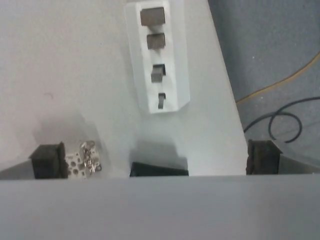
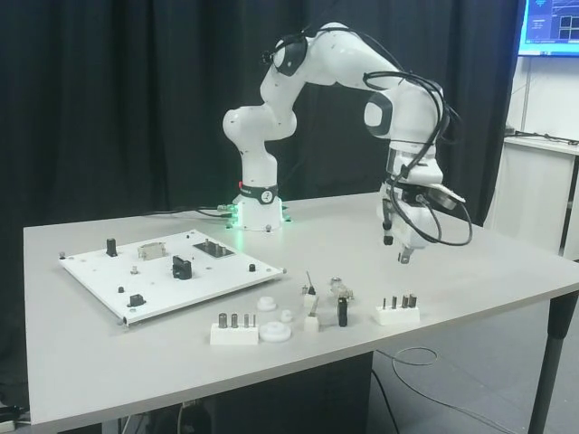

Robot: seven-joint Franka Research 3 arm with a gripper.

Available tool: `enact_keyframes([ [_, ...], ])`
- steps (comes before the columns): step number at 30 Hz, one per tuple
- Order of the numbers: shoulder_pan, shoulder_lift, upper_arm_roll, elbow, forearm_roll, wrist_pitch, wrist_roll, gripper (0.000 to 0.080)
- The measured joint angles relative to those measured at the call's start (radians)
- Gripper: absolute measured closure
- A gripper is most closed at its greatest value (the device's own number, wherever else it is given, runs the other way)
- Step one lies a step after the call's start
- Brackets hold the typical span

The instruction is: Pick square peg 3.

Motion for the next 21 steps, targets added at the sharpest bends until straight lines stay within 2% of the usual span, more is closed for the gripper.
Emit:
enact_keyframes([
  [10,0.011,0.046,0.004,0.019,-0.003,0.004,-0.022,0.0003],
  [21,0.012,0.099,0.019,0.042,-0.005,0.034,-0.022,0.0003],
])
